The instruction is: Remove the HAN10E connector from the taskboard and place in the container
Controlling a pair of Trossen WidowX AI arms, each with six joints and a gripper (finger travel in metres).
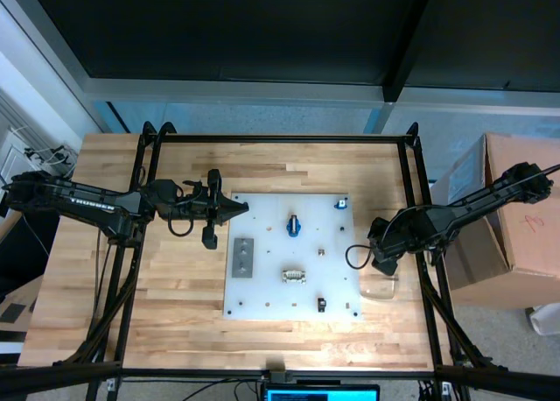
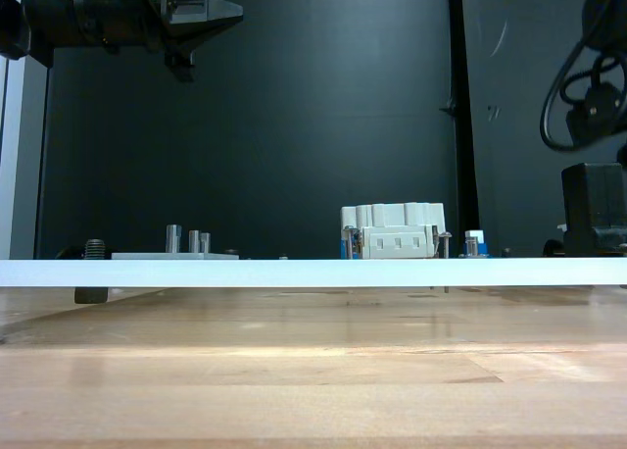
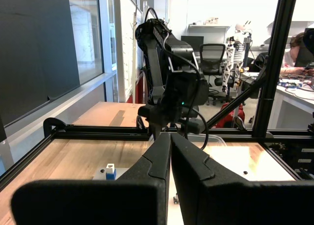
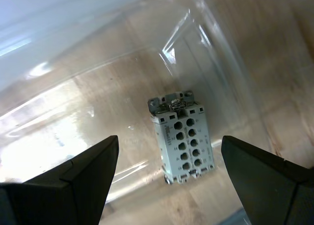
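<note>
Two grippers, one loose connector, one container; itemised below.

1. HAN10E connector [image 4: 181, 139]: one. It is a pale grey-white block with ten round contact holes in two columns of five, and a metal bracket with a screw at one end. Tiny markings sit beside the holes, too small to read. It lies free and flat, holes up, on the floor of the container, clear of the task board and touched by neither gripper.
2. Container [image 1: 380, 287]: one. Clear plastic with rounded corners, on the wooden table [image 1: 175, 331] just beside the board's right edge.
3. Right gripper [image 4: 169, 141]: above the container, pointing down at the connector. Its jaws are spread wide with nothing gripped.
4. Left gripper [image 1: 234, 208]: high above the board's left edge, pointing inward. Its fingers are pressed together and empty. The left arm [image 1: 79, 195] is lettered "TROSSEN" in white.
5. Task board [image 1: 262, 300]: one, white, mid-table. It carries:
   - one pale housing [image 2: 392, 231], seated upright
   - one grey plate [image 1: 241, 256] bearing three short pegs
   - one larger blue part [image 1: 293, 225]
   - one small blue part [image 1: 340, 204]
   - one small black part [image 1: 322, 305]
6. Cardboard box [image 1: 507, 217]: one, beyond the table's right side. It has a red scrawl that cannot be read.
</note>
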